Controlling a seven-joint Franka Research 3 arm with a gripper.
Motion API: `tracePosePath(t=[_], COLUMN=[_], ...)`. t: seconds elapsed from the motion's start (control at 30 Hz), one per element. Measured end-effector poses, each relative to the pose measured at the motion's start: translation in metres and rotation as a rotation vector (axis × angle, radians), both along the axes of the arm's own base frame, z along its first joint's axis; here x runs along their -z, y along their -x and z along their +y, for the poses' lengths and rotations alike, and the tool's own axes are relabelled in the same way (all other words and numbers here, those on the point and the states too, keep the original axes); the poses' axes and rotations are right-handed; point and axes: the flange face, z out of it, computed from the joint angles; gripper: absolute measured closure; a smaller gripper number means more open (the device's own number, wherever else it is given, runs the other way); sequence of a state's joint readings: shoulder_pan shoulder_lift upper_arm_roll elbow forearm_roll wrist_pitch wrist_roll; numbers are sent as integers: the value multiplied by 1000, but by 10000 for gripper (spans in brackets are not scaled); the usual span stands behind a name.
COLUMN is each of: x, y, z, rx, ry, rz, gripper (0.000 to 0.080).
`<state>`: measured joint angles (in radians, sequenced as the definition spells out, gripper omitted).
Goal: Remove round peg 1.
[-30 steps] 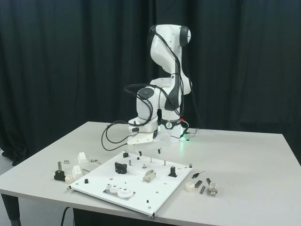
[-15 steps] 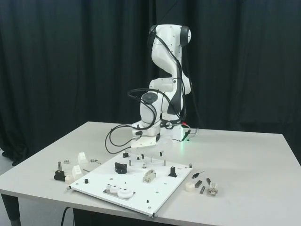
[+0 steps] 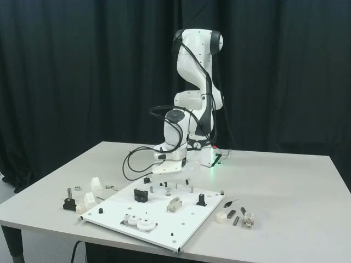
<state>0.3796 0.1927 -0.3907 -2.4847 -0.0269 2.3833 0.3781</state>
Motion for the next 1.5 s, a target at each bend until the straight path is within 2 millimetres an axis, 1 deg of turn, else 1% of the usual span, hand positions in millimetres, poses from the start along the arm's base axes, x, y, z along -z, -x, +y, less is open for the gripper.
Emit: tracePosePath(t=[0.53, 0.57, 0.7, 0.73, 0.9, 0.93, 1.17, 1.2, 1.23, 1.27, 1.5], x=[9, 9, 9, 9, 9, 9, 9, 9, 9, 9, 9], y=[0, 0, 0, -1, -1, -1, -2, -2, -2, -2, -2], z=[-2, -2, -2, -2, -1, -1, 1, 1, 1, 1, 1], rx=[0, 0, 1, 2, 8, 11, 17, 17, 17, 17, 17], ry=[9, 9, 9, 9, 11, 12, 14, 14, 14, 14, 14], rz=[-5, -5, -8, -9, -16, -17, -20, -20, -21, -21, -21], gripper=[3, 96, 96, 279, 279, 468, 468, 658, 658, 770, 774])
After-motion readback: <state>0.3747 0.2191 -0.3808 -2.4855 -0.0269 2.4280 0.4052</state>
